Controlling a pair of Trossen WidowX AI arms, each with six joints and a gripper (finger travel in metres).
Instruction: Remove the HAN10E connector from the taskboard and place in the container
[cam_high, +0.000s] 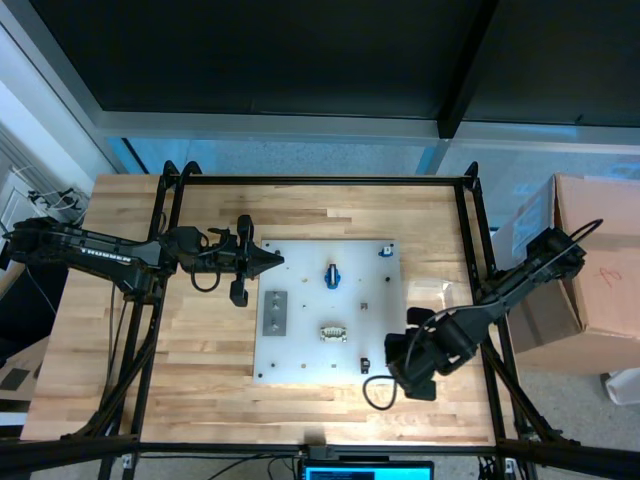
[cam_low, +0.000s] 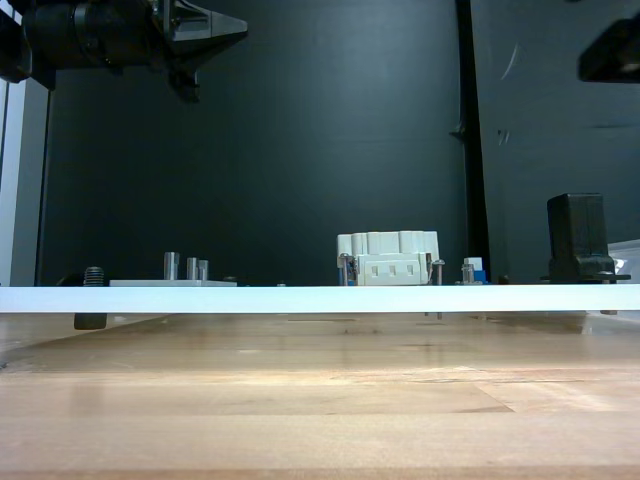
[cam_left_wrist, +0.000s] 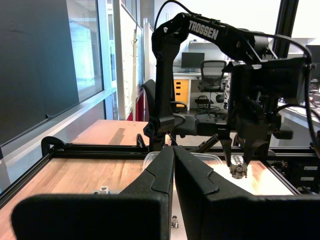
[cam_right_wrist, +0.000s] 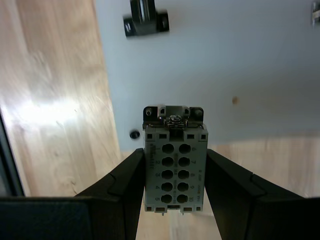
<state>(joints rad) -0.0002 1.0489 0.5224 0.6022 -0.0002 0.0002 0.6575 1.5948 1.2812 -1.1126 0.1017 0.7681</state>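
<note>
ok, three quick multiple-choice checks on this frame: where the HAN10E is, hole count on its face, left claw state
1. Where is the HAN10E connector?
A. lying free on the wooden table
B. held in the right claw
C. on the floor

2. How many holes show on its face?
A. six
B. ten
C. sixteen

3. The left claw is:
A. shut, empty
B. wide open
C. gripping a cable

1 B: the right wrist view shows it clamped between the fingers, clear of the taskboard, by the board's near right corner.
2 B: two columns of five.
3 A: its fingers meet with nothing between them, raised over the board's far left corner.
</note>
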